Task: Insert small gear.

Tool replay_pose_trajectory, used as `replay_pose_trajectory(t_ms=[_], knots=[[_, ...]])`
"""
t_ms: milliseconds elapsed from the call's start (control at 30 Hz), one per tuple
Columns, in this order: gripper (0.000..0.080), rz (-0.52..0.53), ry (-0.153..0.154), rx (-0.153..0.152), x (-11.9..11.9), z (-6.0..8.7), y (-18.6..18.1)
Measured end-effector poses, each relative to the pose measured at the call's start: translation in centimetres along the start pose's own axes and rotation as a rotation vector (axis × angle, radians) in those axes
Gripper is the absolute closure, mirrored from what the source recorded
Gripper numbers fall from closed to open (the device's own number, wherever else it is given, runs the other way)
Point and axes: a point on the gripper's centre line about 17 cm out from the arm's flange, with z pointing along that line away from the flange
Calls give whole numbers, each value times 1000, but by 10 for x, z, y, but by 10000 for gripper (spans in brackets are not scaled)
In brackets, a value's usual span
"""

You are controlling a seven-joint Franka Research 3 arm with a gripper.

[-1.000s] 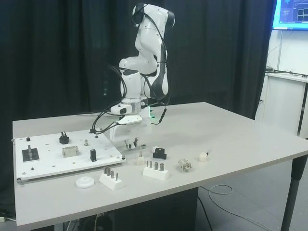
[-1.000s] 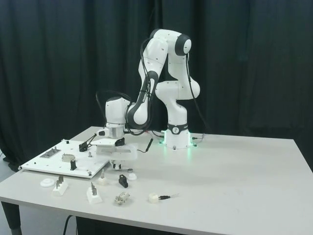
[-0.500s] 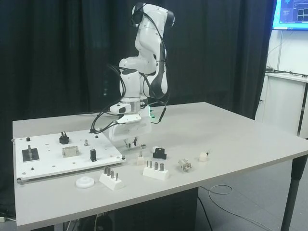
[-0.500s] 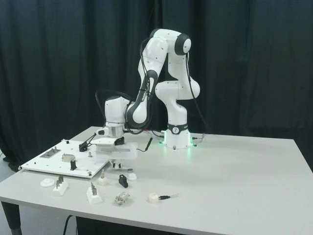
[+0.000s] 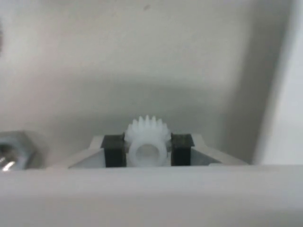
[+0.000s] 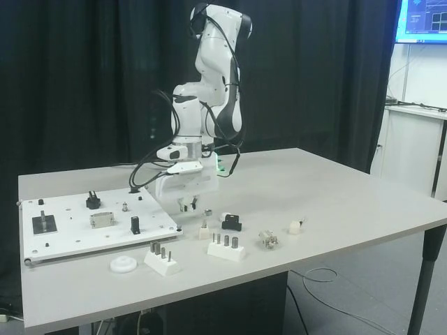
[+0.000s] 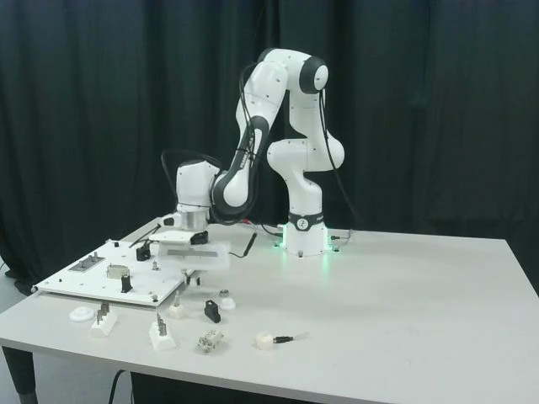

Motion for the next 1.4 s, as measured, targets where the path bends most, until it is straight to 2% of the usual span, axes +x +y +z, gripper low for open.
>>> replay_pose_trajectory(t_ms=[267,533,767,1100,1400], knots=[[601,9,46,-74,12,-27,47],[601,2,76,-164,16,-70,112],[601,-3,79,-230,11,-109,166],[601,9,63,-278,-6,-154,227],[601,20,27,-277,-31,-173,267]])
